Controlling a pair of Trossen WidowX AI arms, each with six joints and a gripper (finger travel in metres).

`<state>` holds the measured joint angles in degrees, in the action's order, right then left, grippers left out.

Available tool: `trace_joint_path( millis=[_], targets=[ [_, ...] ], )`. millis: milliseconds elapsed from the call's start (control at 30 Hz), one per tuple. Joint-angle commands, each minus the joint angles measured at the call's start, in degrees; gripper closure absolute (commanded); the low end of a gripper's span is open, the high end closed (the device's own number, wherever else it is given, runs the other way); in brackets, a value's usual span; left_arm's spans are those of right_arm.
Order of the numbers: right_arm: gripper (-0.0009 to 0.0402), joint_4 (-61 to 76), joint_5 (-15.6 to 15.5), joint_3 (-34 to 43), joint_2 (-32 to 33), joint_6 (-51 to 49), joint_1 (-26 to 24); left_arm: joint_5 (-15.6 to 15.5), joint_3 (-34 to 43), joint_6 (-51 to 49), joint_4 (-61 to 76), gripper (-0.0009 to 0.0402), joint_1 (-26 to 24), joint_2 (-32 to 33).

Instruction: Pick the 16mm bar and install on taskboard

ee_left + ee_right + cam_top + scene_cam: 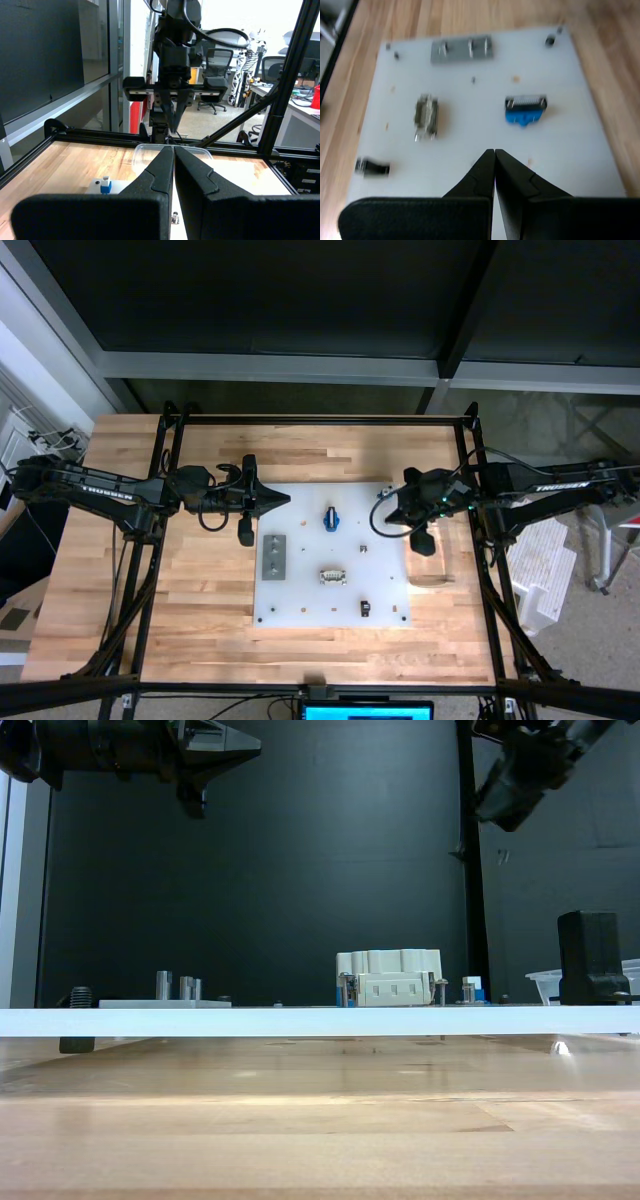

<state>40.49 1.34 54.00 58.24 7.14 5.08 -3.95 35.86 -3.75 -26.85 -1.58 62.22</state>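
My left pincer [173,148] hangs high over the left edge of the taskboard [300,612], fingers pressed together on nothing; near it on the board a grey block [273,558] carries three upright pegs [163,984]; I cannot tell whether the 16mm bar is among them or in the clear tray [440,578] just beside the board's right edge; my right pincer [494,150] is likewise closed and empty, raised over the board's right side and tilted down at it; I judge the step is finding and reaching, so I'd spread the fingers wide before descending, come down square and grip mid-length to keep the bar plumb; the white board lies flat on a pale wood bench [190,640] inside a black frame [165,455]; a dark wall stands behind, and office chairs [215,95] show beyond.
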Motion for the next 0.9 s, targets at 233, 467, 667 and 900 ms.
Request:
trace_joint_path(
  millis=[233,467,667,900],
  targets=[
    [0.0393,11.4,-0.1,0.9,0.0,1.2,2.3,0.0,0.0,0.0,0.0,0.0393,0.0,0.0],
    [0.0393,18.7,-2.5,1.0,0.0,1.9,3.9,0.0,0.0,0.0,0.0,0.0393,0.0,0.0],
    [0.0393,24.6,-3.2,1.0,0.0,2.0,4.9,0.0,0.0,0.0,0.0,0.0392,0.0,0.0],
    [0.0393,31.7,-3.0,1.8,0.0,3.1,5.3,0.0,0.0,0.0,0.0,0.0393,0.0,0.0]
  ],
)
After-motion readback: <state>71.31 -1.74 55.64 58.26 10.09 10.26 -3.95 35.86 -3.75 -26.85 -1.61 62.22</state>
